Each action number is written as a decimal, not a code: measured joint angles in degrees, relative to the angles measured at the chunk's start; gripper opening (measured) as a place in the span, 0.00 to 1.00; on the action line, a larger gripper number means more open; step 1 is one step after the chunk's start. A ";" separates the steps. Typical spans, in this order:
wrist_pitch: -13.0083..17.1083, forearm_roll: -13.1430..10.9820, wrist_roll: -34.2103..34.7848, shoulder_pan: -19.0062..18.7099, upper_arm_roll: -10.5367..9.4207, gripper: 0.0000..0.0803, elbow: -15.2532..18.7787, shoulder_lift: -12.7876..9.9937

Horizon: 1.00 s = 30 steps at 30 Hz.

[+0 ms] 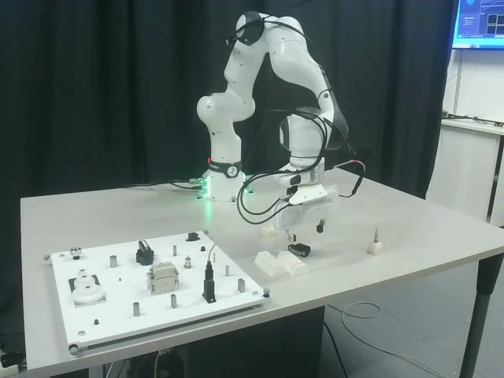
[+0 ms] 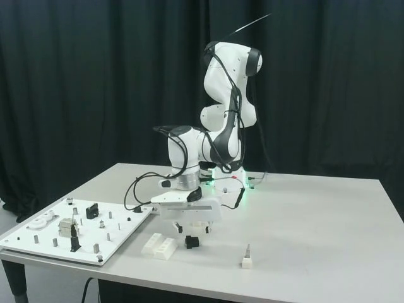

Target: Remove waterproof.

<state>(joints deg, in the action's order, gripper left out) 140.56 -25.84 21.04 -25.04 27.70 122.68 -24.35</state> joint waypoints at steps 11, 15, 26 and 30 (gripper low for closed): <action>0.01 0.76 0.00 0.00 1.11 1.00 -0.01 1.07; 0.33 0.94 0.00 0.00 1.91 1.00 -0.15 1.40; 2.93 2.22 0.00 0.13 5.63 1.00 -1.46 1.44; 3.50 3.65 -0.03 0.64 7.31 1.00 -2.36 1.42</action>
<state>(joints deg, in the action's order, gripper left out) 144.06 -22.18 21.00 -24.40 35.01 120.31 -22.93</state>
